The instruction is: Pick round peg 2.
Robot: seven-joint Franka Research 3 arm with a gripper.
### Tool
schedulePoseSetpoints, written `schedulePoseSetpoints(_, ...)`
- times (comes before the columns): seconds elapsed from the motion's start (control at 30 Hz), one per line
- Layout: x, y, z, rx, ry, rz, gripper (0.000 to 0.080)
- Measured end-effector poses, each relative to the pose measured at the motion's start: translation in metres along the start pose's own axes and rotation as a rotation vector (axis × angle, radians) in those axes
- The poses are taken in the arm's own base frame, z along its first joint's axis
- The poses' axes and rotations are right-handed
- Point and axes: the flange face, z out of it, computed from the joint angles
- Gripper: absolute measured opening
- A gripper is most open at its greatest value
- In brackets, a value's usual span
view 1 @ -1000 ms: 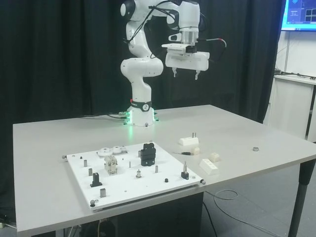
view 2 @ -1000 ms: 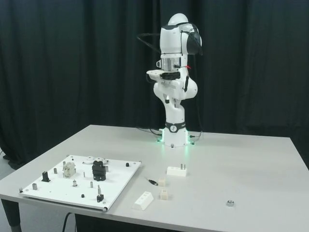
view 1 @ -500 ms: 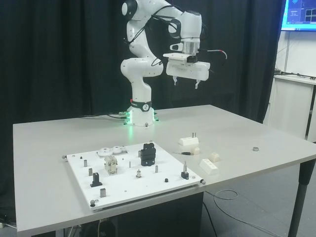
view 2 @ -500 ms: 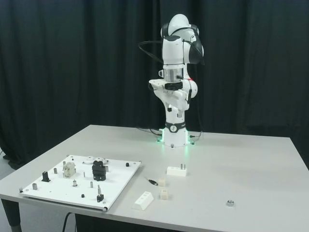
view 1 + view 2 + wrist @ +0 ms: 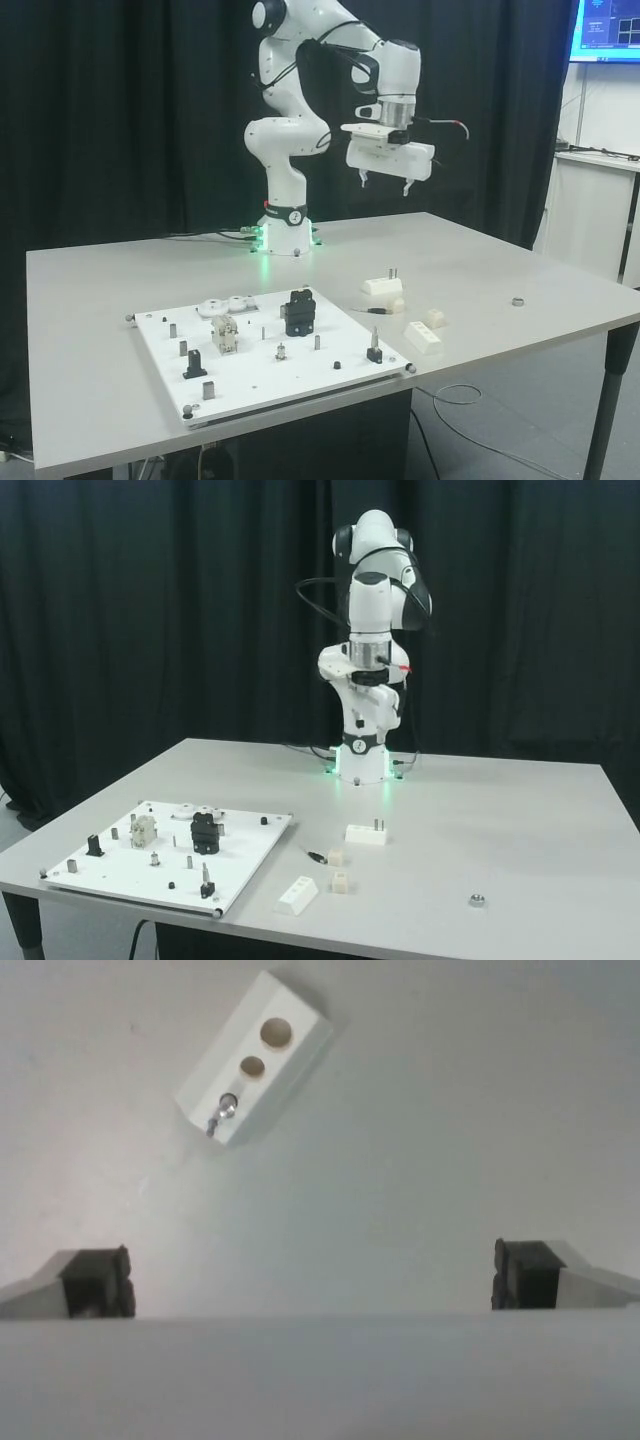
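Gripper [image 5: 385, 184] high over the table [image 5: 480, 260], fingers wide apart, holding nothing.

The peg [image 5: 222, 1115] stands in the end hole of the white block [image 5: 255, 1058], whose other two holes are bare. The block [image 5: 381, 287] sits on the table well below the gripper, between the arm's base [image 5: 283, 238] and the white board [image 5: 262, 350], near two small white cubes.

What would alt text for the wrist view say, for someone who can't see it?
Looking down between the open gripper fingers, a white block lies on the grey table, with two empty round holes and a small metal peg standing in its third. The black fingertips are wide apart, holding nothing.
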Motion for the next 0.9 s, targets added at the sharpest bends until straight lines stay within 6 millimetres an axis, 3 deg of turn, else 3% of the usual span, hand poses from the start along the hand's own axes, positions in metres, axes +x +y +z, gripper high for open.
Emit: schedulePoseSetpoints(0.9,-0.009,-0.032,0.066,0.020,0.033,0.113,0.0800)
